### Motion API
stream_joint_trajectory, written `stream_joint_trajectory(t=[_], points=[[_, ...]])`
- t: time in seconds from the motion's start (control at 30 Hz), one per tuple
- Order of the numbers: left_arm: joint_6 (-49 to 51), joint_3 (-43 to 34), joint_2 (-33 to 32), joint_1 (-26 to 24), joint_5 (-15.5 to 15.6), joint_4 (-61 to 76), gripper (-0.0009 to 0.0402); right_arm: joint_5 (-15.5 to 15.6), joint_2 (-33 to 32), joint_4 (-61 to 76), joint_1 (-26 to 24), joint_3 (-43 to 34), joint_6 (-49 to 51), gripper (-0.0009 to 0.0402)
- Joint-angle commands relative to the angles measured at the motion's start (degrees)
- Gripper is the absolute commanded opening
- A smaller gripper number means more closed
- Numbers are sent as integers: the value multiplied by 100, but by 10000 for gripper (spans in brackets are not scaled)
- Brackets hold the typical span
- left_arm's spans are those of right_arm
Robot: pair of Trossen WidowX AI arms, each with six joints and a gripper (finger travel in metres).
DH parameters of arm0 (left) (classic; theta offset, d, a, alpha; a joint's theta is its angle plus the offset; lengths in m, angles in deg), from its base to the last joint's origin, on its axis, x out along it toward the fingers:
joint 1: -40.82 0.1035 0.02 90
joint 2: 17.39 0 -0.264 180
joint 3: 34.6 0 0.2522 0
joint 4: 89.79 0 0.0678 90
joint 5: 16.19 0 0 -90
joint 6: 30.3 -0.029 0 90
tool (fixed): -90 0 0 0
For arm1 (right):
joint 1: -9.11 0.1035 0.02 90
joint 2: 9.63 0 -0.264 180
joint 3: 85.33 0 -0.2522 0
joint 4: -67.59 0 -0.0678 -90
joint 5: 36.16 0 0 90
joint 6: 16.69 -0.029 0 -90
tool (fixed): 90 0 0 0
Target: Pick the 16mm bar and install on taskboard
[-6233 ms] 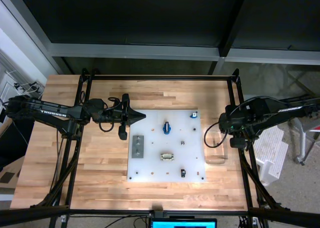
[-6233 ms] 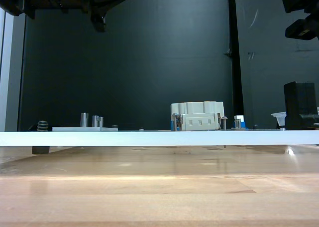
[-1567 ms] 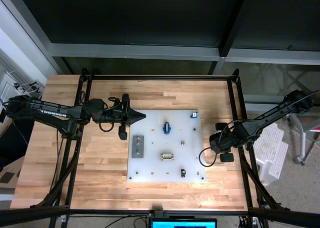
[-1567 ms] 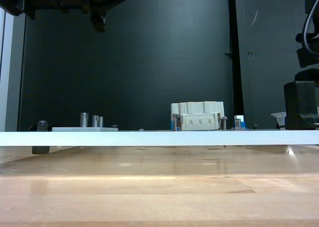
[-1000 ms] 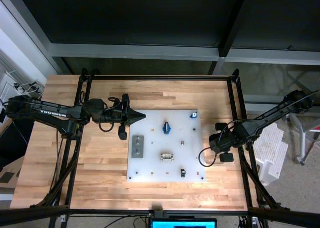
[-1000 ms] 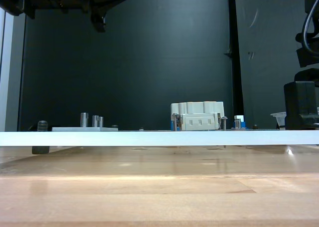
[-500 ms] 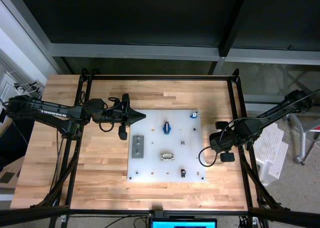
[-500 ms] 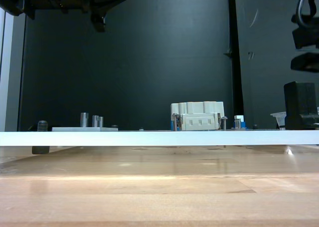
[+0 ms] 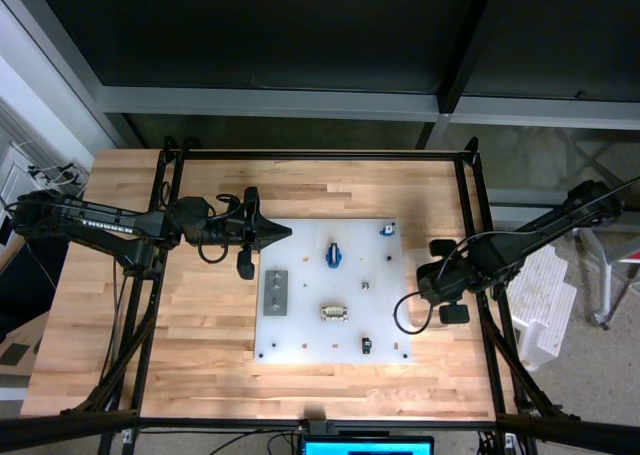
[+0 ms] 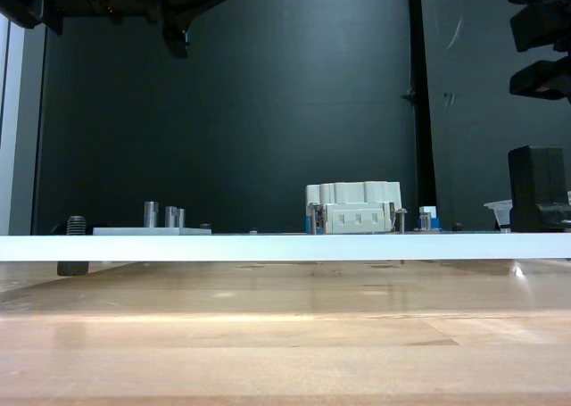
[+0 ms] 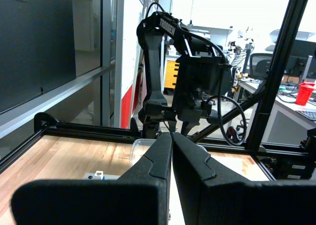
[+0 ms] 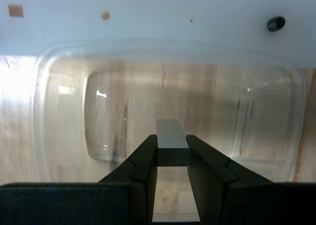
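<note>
Right gripper (image 12: 173, 147) grasps the 16mm bar (image 12: 173, 131) above the clear tray (image 12: 38, 96), apparently for carrying to the taskboard (image 9: 300, 325); left gripper (image 11: 171, 136), clenched empty, hovers over its far-left corner.

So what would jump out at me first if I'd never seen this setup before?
Probably the right claw, shut on a grey bar and holding it above a clear plastic tray beside the right edge of the white board. Next, the left claw, shut and empty, hovers high over the board's far left corner. On the board itself, a small blue part stands out.
</note>
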Motion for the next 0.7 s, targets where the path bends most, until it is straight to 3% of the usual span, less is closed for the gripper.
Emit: stream_joint_trajectory(t=[0.03,0.7], points=[[-2,-2,0,2,-2,0,0,-2,-258,-9,7,-203,-2,0],[-2,-2,0,2,-2,-2,0,2,-1845,-9,251,-1749,-293,0]])
